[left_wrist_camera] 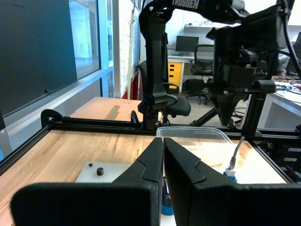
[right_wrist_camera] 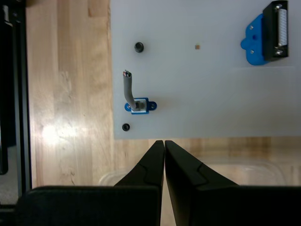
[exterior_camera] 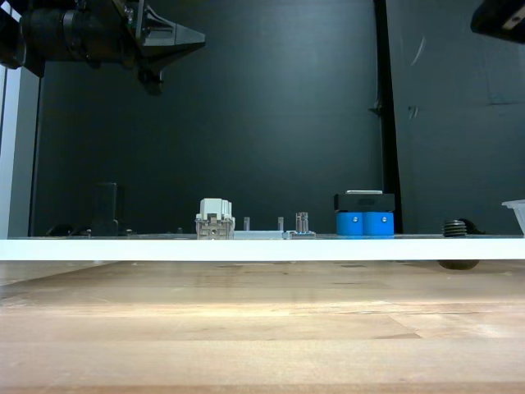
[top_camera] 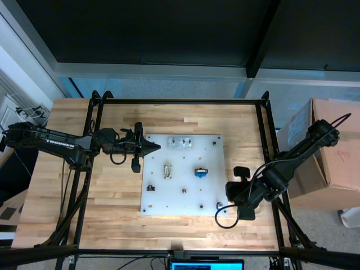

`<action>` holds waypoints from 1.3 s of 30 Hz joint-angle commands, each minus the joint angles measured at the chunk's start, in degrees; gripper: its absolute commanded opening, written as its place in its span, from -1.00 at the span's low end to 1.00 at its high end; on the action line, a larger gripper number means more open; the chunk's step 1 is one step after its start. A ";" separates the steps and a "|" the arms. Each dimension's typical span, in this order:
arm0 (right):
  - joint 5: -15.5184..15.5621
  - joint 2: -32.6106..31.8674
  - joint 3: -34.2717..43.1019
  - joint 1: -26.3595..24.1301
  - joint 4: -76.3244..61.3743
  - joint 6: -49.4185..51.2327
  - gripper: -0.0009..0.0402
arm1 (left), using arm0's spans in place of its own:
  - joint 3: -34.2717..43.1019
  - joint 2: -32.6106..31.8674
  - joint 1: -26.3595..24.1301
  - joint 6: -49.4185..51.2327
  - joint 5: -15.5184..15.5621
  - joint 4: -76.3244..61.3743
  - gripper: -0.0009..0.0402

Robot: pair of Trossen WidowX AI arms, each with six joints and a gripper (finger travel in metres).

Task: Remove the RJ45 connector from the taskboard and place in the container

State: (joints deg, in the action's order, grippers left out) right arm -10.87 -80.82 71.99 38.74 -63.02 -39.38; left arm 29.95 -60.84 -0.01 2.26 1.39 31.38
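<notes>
While RJ45 connector (right_wrist_camera: pixel 137 105) sits seated, left gripper (left_wrist_camera: pixel 163 155) closed, empty, above taskboard (top_camera: pixel 180 197), right gripper (right_wrist_camera: pixel 164 147) likewise, over container (right_wrist_camera: pixel 244 165).

Overhead light leaves a glare patch on the desk (right_wrist_camera: pixel 49 134). In the low view the near desk is blurred and the left gripper (exterior_camera: pixel 200 36) is a dark silhouette.

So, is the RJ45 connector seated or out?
Seated: RJ45 connector sits in its blue mount. Left pincer shut over the board left edge; right pincer shut by its near edge.
</notes>
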 commanded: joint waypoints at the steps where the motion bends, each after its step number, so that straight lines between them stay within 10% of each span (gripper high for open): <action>1: 0.15 -1.38 2.58 0.04 -2.69 -0.28 -0.87 | 0.00 -0.02 0.00 0.00 -0.02 0.02 -0.96; 24: -0.02 -6.10 1.07 0.26 1.62 -2.60 0.08 | 0.00 -0.02 0.00 -0.02 -0.02 0.02 -0.96; 39: -0.07 -8.98 -4.94 0.68 11.34 -2.64 0.18 | 0.00 -0.02 0.02 -0.02 -0.02 0.02 -0.96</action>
State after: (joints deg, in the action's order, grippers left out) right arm -10.92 -89.84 67.70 39.38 -52.75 -42.02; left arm 29.93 -60.84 -0.01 2.26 1.39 31.38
